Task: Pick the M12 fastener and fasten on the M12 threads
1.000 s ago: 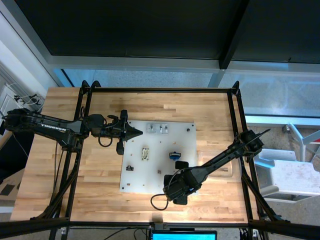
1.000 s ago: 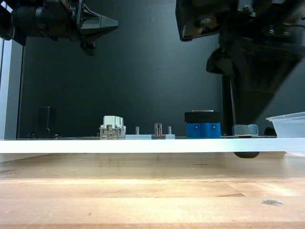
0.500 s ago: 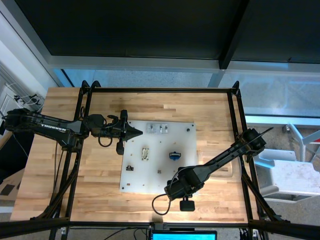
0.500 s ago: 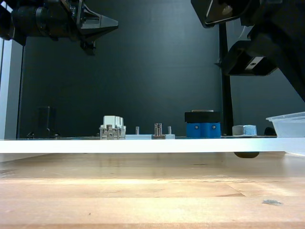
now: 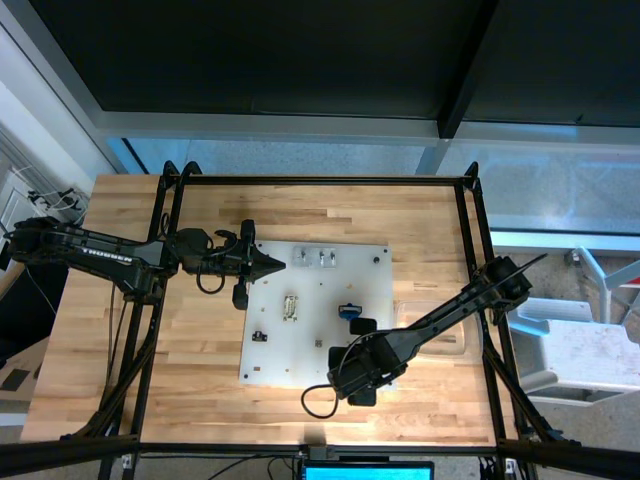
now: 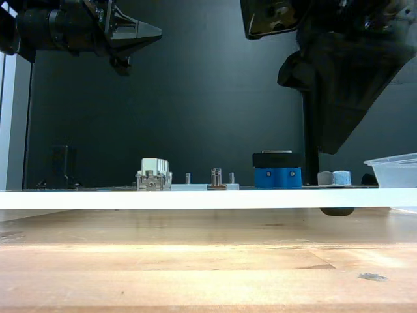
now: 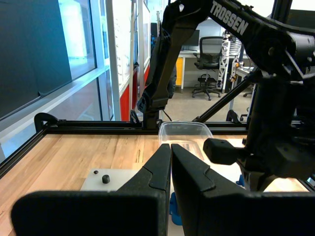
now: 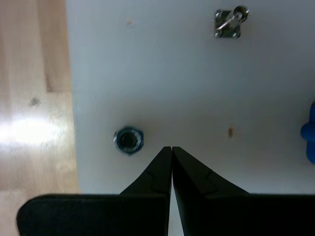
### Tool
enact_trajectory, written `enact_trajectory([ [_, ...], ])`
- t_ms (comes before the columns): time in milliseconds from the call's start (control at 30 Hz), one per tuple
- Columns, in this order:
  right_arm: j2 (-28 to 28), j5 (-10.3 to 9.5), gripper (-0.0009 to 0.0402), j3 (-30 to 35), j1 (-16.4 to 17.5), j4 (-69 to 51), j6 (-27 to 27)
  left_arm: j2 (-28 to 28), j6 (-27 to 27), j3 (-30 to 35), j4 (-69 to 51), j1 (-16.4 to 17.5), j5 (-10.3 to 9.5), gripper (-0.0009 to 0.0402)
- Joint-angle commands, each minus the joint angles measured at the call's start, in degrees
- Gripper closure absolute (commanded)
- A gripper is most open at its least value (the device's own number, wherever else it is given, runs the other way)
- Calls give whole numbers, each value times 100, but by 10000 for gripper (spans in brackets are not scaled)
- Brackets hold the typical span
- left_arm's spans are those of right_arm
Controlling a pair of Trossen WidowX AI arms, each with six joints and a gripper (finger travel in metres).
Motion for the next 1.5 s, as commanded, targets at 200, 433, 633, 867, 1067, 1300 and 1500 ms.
enact_trajectory([
  [200,175,-4,393,0,2,203,-7,2,0,0,0,0,0,393],
  [433,175,-11,393,-7,2,216,2,2,0,0,2,0,0,393],
  [633,210,-129,393,-52,9,289,109,2,0,0,2,0,0,393],
  [867,190,-1276,393,-4,15,133,76,2,0,0,2,2,0,393],
  [1067,-4,-1954,393,48,28,-188,-28,0,0,0,4,0,0,393],
  [1300,-57,-1956,393,46,48,-232,28,0,0,0,4,0,0,393],
  [1500,-63,-1714,393,48,61,-192,55,2,0,0,2,0,0,393],
])
